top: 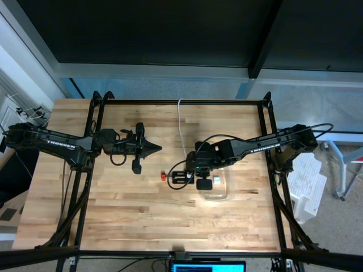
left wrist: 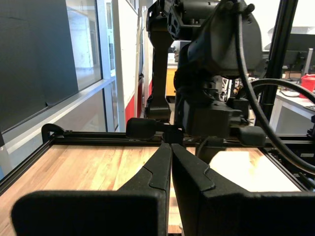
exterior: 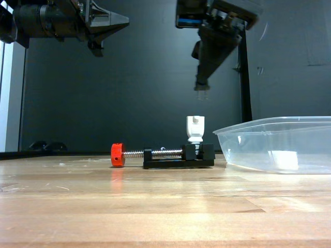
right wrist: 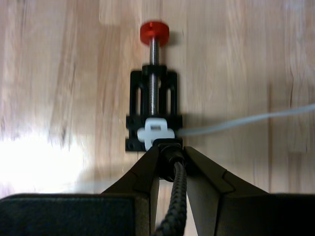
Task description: Remove the power plug from the receptacle and place in the container
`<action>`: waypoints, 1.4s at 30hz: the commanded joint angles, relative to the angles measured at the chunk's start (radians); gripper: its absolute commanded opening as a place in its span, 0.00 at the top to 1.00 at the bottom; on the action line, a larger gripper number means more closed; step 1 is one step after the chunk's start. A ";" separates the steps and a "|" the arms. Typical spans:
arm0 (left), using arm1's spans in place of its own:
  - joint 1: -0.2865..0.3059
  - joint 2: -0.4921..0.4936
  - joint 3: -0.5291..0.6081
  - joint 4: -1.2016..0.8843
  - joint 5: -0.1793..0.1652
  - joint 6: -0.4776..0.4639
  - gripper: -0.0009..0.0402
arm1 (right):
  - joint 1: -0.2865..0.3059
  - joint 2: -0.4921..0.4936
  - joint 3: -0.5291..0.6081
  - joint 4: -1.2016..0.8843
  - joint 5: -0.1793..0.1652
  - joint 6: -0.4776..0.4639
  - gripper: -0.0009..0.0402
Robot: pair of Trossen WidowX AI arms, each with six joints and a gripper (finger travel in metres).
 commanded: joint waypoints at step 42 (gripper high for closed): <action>0.000 0.000 0.000 -0.024 0.000 0.000 0.98 | 0.043 -0.214 -0.403 0.094 0.105 -0.016 0.48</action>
